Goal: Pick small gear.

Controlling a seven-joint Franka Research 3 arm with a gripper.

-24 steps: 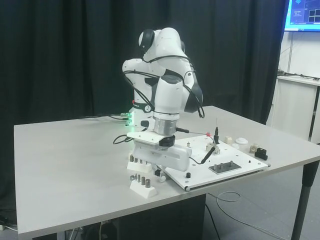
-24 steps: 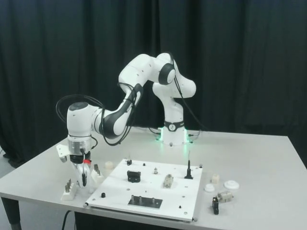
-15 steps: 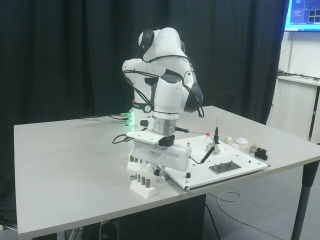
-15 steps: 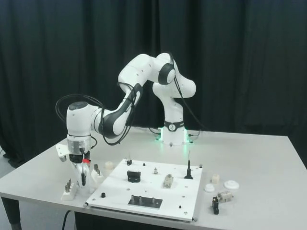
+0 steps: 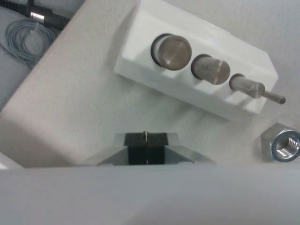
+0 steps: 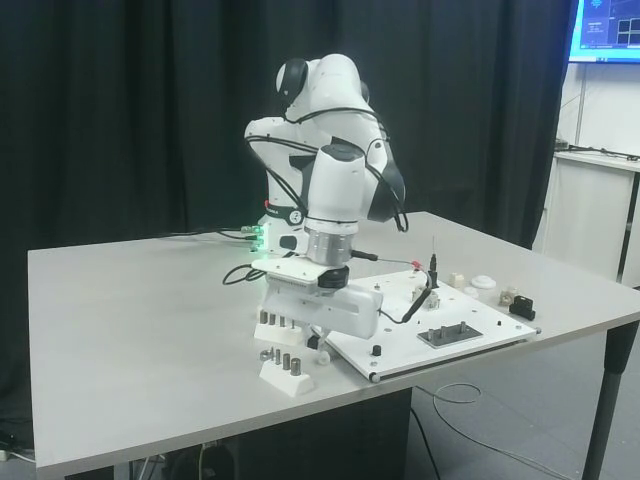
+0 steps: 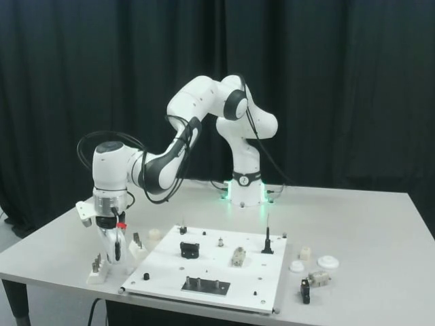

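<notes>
One white holder carries three metal pegs, with one steel nut beside it. Two holders stand on the one grey table, beside one white board.

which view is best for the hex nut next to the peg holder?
Wrist view. The hex nut fills a clear patch there, threaded bore visible, lying on the table beside the white peg holder. In the first room view it is only a small speck by the holder; in the second room view I cannot make it out.
</notes>
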